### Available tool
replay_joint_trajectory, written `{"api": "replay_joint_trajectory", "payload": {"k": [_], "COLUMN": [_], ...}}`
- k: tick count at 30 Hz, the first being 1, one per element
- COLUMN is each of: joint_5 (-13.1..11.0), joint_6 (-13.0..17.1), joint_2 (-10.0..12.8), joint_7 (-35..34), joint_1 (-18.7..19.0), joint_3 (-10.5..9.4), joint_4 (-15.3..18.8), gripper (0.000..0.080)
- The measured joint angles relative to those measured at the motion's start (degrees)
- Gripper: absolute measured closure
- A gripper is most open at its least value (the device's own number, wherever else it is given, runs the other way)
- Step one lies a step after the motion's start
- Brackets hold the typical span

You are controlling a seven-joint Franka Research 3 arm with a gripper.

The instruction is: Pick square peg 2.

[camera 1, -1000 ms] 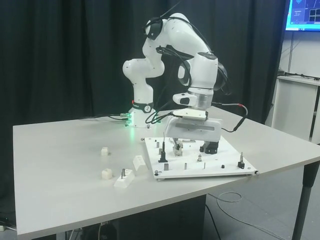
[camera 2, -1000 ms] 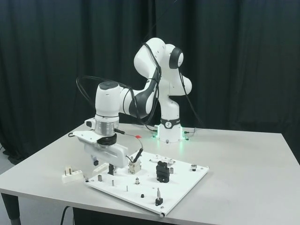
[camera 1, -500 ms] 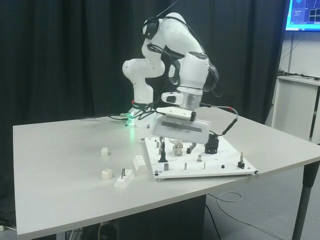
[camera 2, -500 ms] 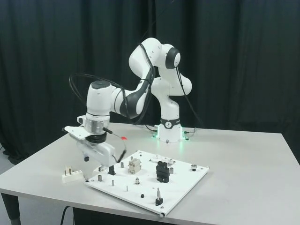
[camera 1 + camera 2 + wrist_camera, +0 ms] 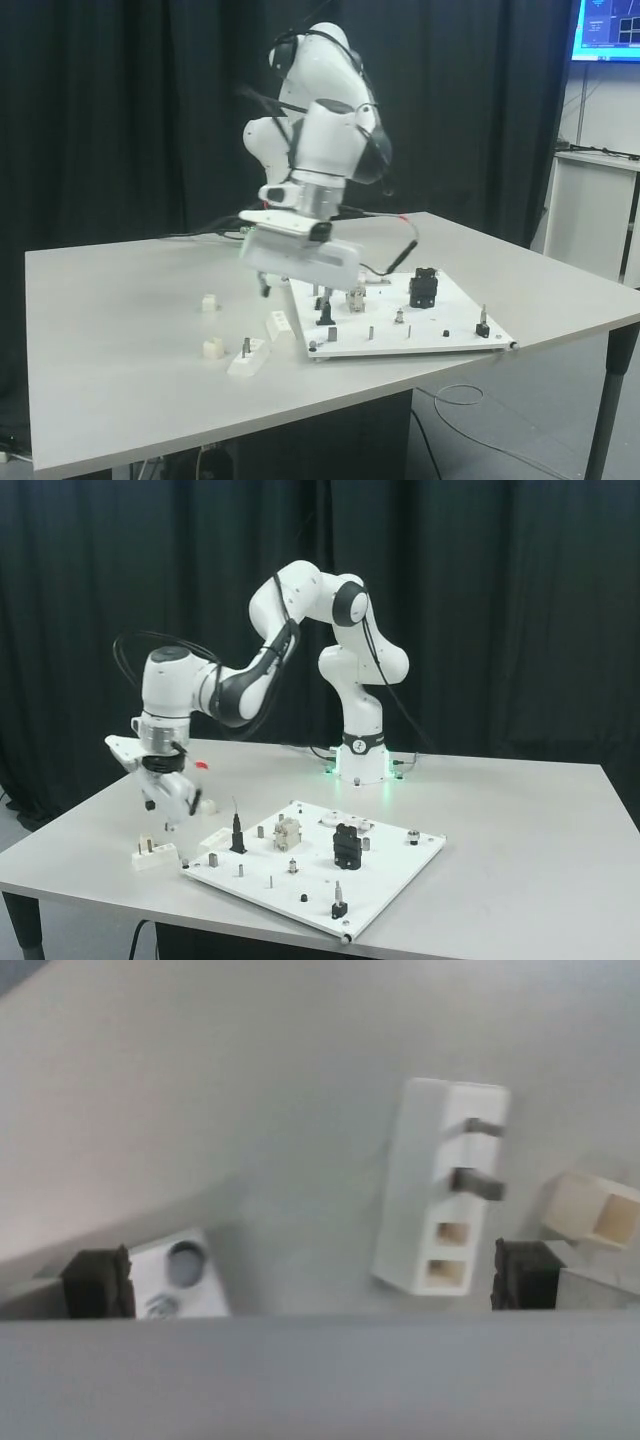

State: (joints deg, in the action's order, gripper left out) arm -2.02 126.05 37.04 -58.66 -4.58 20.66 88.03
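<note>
Spread wide and holding nothing, the claw [image 5: 310, 1280] hangs over the grey table [image 5: 120, 300], tilted, just off the edge of the white board [image 5: 400, 320] of fittings. In the first room view the white block [image 5: 247, 358] lies on the table at about 7 o'clock from the claw, with the board at its 3 o'clock. The wrist view shows two short dark pegs [image 5: 480, 1185] standing in the block beside two empty square holes. One of these is presumably square peg 2, though which one I cannot tell. Such a peg looks small, stiff and light, probably smooth-sided and a close fit in its socket. The best hold is likely on two flat opposite faces of the exposed top, with a straight pull so it does not jam or drag the loose block up. A hollow cube [image 5: 592, 1210] sits near the block and should be kept clear of.
</note>
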Motion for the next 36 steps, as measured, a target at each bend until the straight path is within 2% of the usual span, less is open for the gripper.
{"api": "replay_joint_trajectory", "payload": {"k": [5,9,16,19,26,36], "joint_5": [-3.5,-7.3,-14.4,-16.0,-16.5,-16.5], "joint_6": [0.7,1.9,4.5,5.1,5.9,7.4], "joint_2": [0.0,0.0,0.0,0.0,0.2,1.5], "joint_7": [0.1,0.2,0.2,0.3,3.5,7.1], "joint_1": [-2.3,-3.5,-4.5,-4.5,-4.7,-5.0], "joint_3": [0.01,0.1,1.11,1.65,2.21,2.36], "joint_4": [0.7,1.7,4.5,5.5,7.0,7.3], "gripper": [0.0003,0.0003,0.0003,0.0003,0.0003,0.0003]}}
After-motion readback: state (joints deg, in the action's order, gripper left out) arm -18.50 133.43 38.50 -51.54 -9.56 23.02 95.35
